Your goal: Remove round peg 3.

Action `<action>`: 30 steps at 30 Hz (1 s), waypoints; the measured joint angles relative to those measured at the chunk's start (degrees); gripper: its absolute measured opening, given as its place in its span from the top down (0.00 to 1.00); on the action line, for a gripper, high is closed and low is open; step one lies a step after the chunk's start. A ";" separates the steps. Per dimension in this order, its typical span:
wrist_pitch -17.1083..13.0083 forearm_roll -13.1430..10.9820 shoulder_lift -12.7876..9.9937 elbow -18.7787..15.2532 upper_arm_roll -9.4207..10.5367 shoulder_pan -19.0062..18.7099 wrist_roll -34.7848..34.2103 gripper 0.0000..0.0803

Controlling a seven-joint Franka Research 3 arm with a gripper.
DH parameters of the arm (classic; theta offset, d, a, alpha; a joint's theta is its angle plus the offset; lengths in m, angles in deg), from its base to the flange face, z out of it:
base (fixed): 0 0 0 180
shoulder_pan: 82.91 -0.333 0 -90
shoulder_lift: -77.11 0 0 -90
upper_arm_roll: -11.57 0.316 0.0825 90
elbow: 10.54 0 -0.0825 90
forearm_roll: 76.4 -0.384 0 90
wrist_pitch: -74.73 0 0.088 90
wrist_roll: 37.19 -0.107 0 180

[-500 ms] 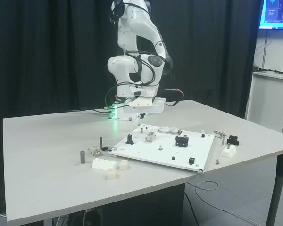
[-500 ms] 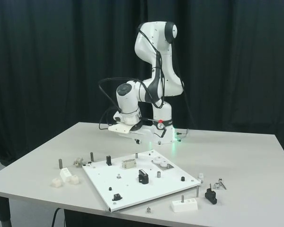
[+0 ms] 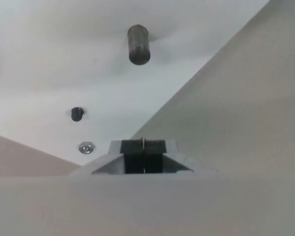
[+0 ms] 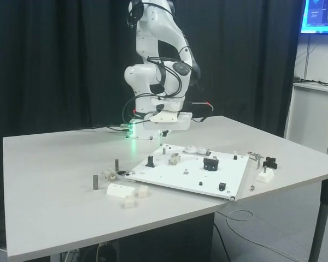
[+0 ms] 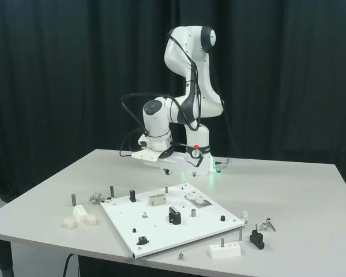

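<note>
Hovering above the white board's (image 4: 188, 172) far edge, the tool (image 3: 143, 156) is holding nothing, its fingers nearly together. 1 grey round peg (image 3: 138, 44) is standing upright in the board near that edge, below the tool.

Robotics lab, black curtains (image 5: 57, 75) behind, white arm (image 5: 184, 104) bolted on grey table (image 5: 300, 190), wall screen (image 4: 320, 16)
</note>
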 joint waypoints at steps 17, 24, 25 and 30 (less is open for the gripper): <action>-0.07 0.04 0.66 0.12 0.48 -0.02 0.00 0.10; -0.55 0.04 1.07 0.17 0.62 -0.02 0.00 0.02; -0.67 0.04 1.13 0.17 0.62 -0.02 0.00 0.02; -1.02 0.04 1.26 0.21 0.62 -0.02 -0.08 0.01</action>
